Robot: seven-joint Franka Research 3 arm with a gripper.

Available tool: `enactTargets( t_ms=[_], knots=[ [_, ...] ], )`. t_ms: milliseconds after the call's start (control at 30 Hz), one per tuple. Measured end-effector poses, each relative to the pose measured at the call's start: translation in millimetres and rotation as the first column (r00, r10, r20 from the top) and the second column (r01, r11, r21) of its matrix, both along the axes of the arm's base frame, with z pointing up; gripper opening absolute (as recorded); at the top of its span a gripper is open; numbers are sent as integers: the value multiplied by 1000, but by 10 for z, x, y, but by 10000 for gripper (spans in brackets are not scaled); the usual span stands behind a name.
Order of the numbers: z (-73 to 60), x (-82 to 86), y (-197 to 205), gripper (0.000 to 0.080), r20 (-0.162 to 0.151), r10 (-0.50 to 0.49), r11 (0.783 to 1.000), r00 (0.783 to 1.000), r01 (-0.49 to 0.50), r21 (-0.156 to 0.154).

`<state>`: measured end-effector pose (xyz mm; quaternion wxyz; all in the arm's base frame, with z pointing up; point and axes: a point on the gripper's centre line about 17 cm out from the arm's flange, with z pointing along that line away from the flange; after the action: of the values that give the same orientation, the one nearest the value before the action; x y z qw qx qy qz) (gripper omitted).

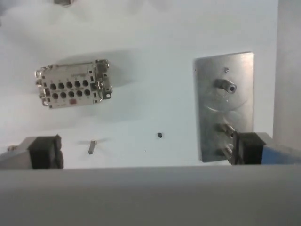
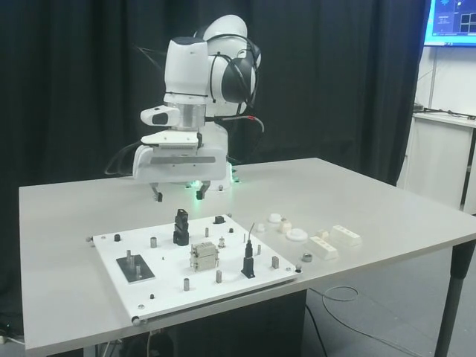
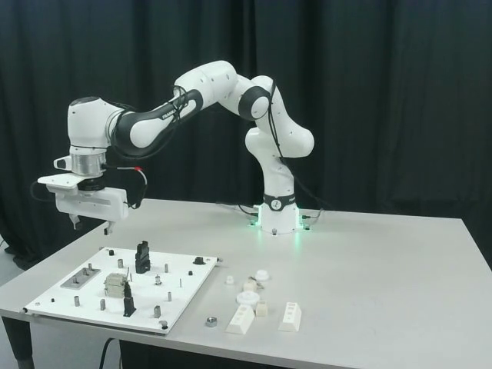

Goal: Pick bolt 4.

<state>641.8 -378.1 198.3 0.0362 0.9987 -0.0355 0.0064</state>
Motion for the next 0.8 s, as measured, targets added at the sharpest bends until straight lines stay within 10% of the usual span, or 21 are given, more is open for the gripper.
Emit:
enactTargets(
  t_ms=[800],
  knots=[
    [-87,40,76,800,-16,61,998,998,-61,-2]
  ],
)
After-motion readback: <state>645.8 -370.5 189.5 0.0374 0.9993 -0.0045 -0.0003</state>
